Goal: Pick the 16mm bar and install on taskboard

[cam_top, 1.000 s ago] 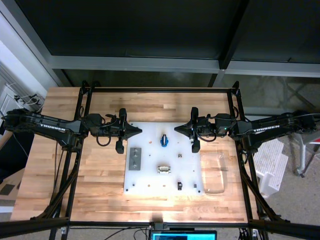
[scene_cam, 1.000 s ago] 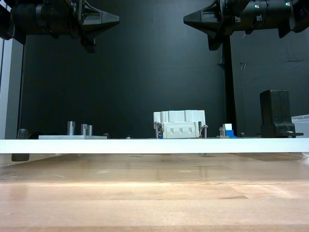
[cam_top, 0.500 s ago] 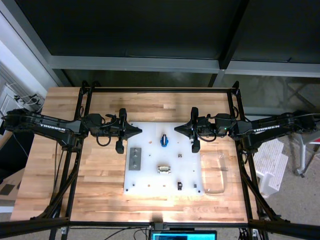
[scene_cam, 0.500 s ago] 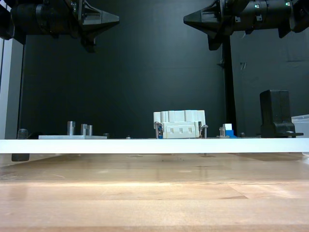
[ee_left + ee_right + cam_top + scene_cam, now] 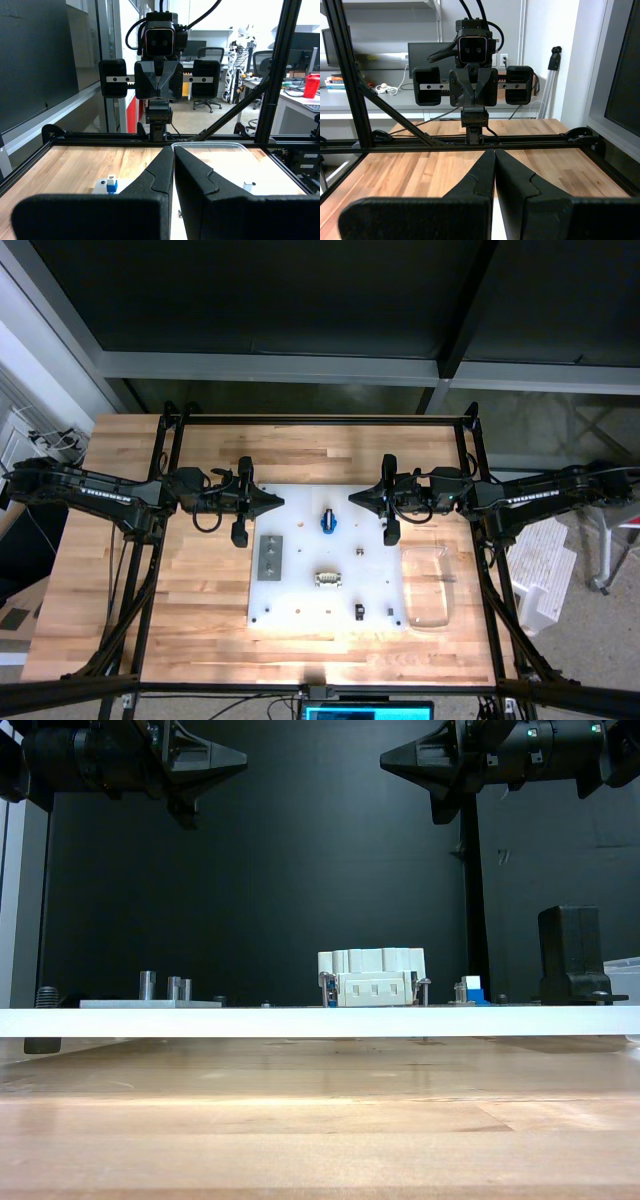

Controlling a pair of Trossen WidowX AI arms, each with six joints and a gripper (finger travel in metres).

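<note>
Left hand (image 5: 277, 502) pressed together, empty, raised above taskboard (image 5: 297, 585), right hand (image 5: 354, 498) likewise, tips facing

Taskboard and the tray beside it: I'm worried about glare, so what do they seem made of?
Taskboard: likely matte white plastic, opaque, evenly white. Tray: probably clear glossy plastic; the wooden table shows through. Left hand and right hand, both shut, hover above the board's far side.
</note>
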